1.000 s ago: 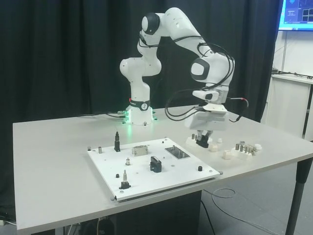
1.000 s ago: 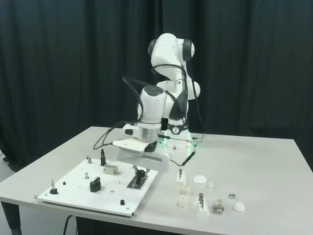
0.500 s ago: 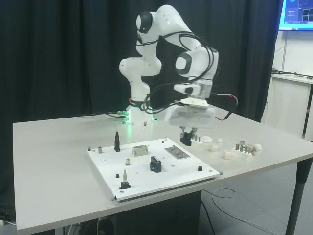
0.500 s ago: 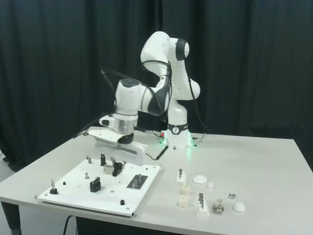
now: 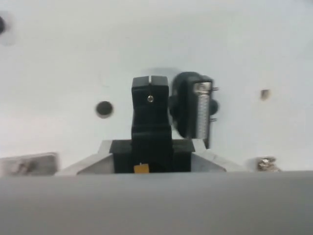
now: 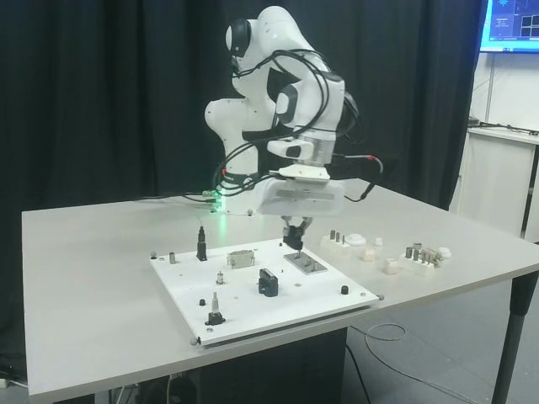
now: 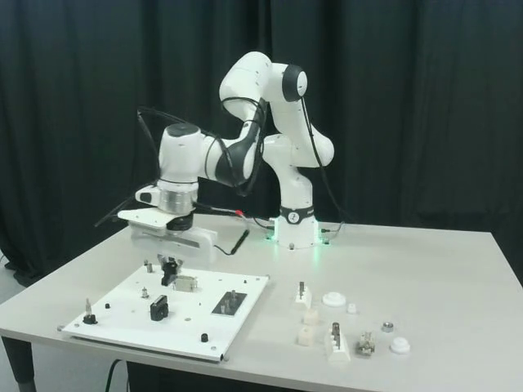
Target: Insert D-SUB.
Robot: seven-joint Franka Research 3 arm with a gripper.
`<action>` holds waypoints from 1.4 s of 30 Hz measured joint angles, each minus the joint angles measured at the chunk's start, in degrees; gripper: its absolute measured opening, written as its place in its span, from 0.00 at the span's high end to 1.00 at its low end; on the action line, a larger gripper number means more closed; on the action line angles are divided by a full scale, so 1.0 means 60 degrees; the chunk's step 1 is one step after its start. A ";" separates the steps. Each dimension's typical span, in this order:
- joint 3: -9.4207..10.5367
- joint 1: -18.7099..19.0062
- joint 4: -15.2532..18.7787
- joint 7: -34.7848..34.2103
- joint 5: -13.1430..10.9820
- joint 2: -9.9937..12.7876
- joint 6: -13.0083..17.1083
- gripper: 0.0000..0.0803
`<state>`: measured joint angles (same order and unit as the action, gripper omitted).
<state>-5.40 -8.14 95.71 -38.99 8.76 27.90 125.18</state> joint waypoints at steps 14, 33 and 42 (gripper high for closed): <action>-0.0602 -0.0151 -0.0100 0.1237 -0.1125 0.0236 0.0001 0.81; -0.0928 -0.0151 -0.0660 0.1745 -0.1520 0.0979 -0.0303 0.81; -0.0949 -0.0151 -0.0981 0.1995 -0.1582 0.1242 -0.0586 0.81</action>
<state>-11.09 -9.04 89.82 -27.02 -0.73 35.35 121.67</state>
